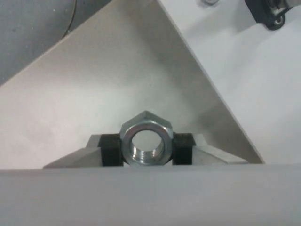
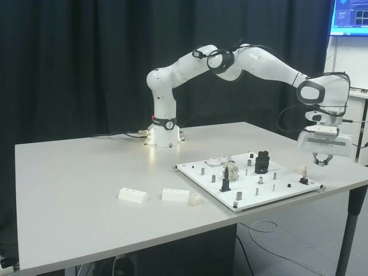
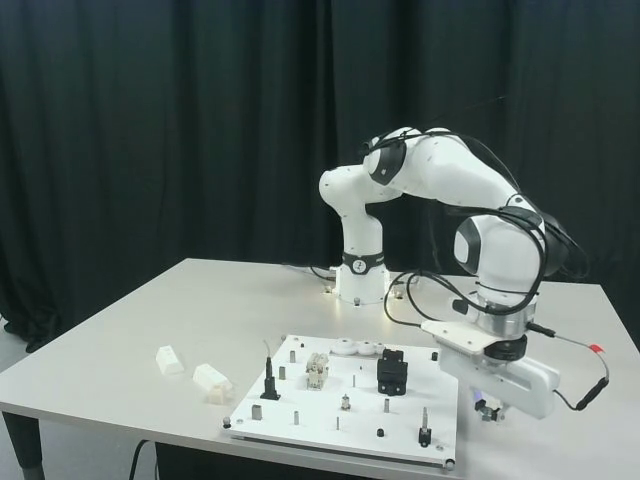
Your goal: Insert bolt 4.
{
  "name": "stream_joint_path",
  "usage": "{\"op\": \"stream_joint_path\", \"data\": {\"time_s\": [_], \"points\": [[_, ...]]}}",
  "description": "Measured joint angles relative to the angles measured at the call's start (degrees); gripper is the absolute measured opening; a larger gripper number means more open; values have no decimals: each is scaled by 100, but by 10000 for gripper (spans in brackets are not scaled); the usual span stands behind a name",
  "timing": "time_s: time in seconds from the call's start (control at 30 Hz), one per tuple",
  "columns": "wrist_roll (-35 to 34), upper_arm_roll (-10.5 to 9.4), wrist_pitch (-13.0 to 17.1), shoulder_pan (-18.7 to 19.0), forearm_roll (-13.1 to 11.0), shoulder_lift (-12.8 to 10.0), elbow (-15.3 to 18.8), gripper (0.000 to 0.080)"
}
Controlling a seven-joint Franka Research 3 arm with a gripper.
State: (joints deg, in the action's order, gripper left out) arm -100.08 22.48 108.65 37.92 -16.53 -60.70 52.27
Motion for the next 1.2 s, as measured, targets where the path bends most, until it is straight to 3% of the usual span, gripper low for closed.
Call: {"op": "stream_joint_path", "data": {"time_s": [0.5,1.2], "points": [[327,-27,-613,99,-4,289,0,224],[270,-28,-1922,440,43,680,63,224]]}}
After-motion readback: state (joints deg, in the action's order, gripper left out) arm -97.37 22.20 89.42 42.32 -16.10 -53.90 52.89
